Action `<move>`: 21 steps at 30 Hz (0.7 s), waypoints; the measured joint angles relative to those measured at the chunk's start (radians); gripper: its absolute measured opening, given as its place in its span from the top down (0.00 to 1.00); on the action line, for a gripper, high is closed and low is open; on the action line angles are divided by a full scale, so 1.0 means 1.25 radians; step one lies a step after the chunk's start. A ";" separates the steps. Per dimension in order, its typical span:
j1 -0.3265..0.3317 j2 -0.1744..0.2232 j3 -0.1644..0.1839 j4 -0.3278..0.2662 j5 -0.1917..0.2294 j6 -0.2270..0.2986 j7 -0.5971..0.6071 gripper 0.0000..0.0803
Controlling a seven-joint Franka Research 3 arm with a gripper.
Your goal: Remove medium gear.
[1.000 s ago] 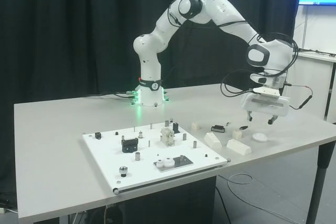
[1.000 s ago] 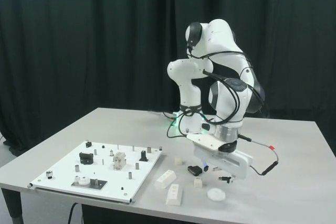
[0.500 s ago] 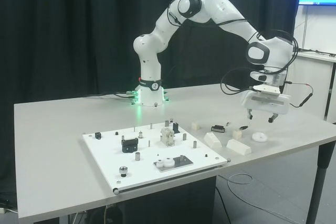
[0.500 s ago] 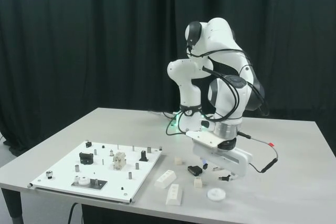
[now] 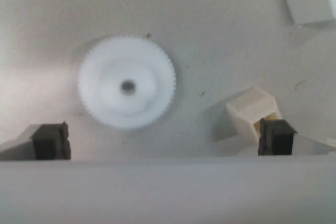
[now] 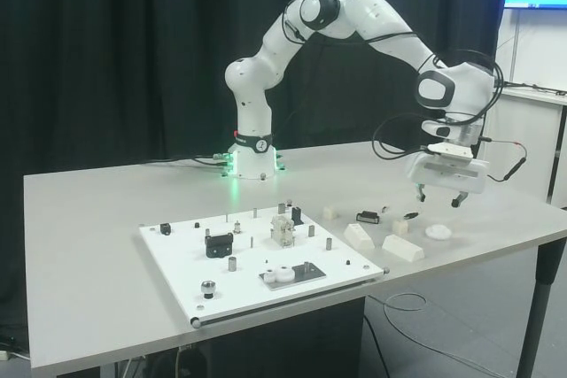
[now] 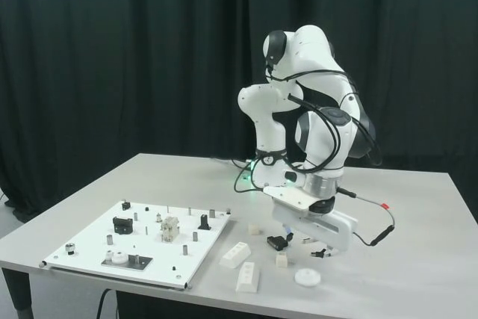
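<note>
The white seven-joint arm (image 6: pixel 354 15) rises from its base at the centre of the first room view, arches high, then folds down to the right side of the frame, wrist pointing straight at the grey counter (image 6: pixel 89 219). The two-fingered gripper (image 6: pixel 440 196) hangs above the counter with nothing in it; its jaws stand wide apart, the black fingertip pads (image 5: pixel 51 141) sitting far left and far right low in the wrist view. Between and beyond them lies the white toothed medium gear (image 5: pixel 127 82), flat on the counter, apart from both pads. In the first room view that gear sits just below the gripper, at the right edge of the counter. A small white block (image 5: pixel 252 113) rests near the gear. The white square assembly board (image 6: pixel 257 258) lies well apart, lower left of centre.
</note>
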 joint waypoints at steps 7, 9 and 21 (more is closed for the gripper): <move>-0.004 0.000 0.000 -0.002 -0.002 0.008 0.000 0.00; -0.007 0.000 0.000 -0.002 -0.006 0.010 0.000 0.00; -0.025 0.000 0.000 -0.002 -0.012 0.028 -0.019 0.00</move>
